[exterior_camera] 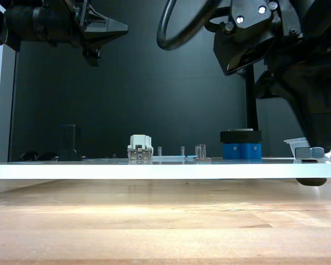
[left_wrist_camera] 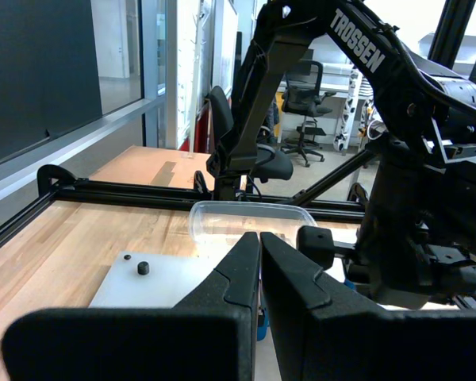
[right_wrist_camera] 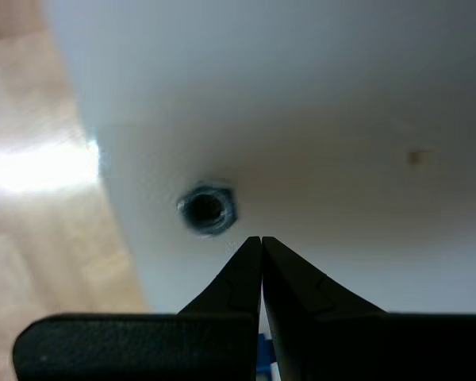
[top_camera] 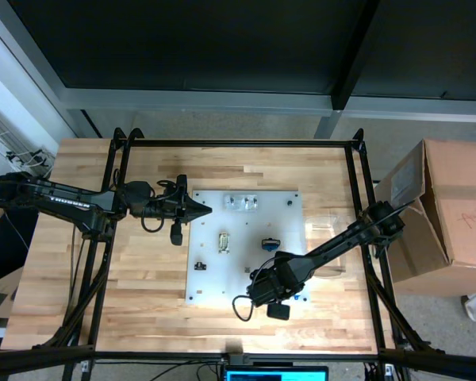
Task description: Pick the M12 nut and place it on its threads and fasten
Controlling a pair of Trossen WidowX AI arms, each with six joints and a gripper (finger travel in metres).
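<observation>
The right hand [right_wrist_camera: 261, 240] hangs low over the near right part of the white board [top_camera: 285, 222], fingers pressed together and holding nothing. The silver M12 nut [right_wrist_camera: 208, 209] lies free just beyond the fingertips, close to the board's edge, with its dark bore facing up. In the low view the nut [exterior_camera: 309, 152] sits level at the board's right end, under the right hand [exterior_camera: 314, 118], with a thin dark strip beneath it; I cannot tell whether it is on its stud or flat on the board

The left hand [top_camera: 198, 209] is held high over the board's far left edge, well apart from the nut, pointing inward. Its fingers [left_wrist_camera: 242, 266] are closed narrow on nothing

A clear tray [left_wrist_camera: 250, 218] rests on the table [top_camera: 71, 262] off the board's right side. A blue block with a black cap [exterior_camera: 241, 144] and a white connector [exterior_camera: 139, 148] stand on the board
</observation>
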